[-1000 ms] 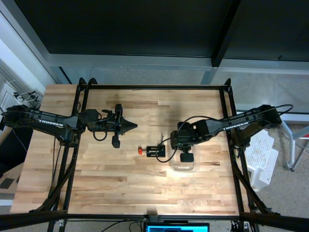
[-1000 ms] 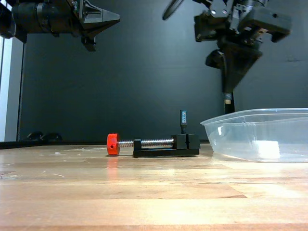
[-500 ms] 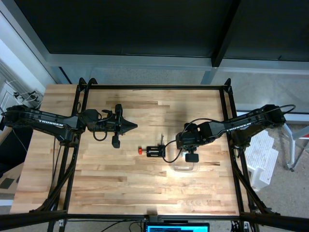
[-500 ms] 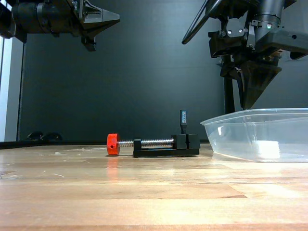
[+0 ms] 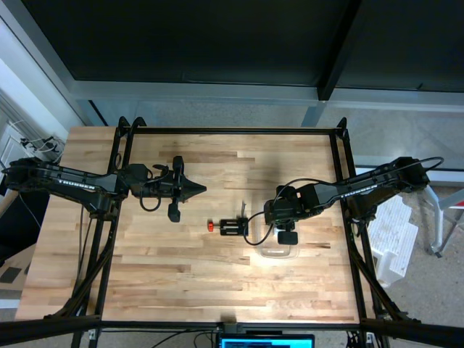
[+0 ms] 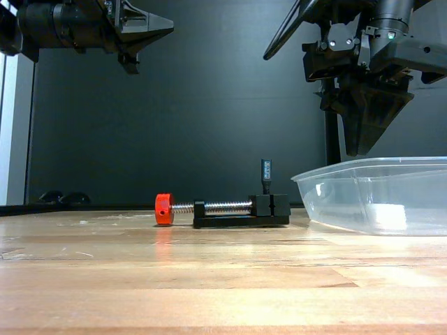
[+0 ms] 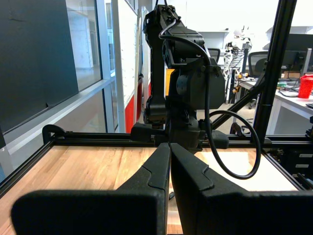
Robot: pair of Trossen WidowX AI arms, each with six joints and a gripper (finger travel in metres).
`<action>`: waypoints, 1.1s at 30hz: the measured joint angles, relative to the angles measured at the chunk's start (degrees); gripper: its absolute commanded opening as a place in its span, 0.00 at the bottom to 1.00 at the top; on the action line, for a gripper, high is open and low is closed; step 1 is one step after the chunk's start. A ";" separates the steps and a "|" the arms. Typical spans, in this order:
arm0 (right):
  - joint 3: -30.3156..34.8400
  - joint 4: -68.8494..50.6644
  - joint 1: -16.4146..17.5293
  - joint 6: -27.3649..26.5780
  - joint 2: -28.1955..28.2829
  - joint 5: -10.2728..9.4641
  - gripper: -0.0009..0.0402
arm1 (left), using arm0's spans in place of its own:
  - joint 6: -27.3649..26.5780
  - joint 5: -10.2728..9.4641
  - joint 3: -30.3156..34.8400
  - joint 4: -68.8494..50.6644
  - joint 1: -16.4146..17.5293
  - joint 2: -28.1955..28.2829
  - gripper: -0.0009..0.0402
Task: Remove the USB-C connector from taskboard and place in the container
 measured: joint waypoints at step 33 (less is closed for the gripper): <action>-9.90 40.81 -10.45 -10.91 -20.57 -5.27 0.02 | 0.00 0.02 0.02 0.00 0.00 0.00 0.02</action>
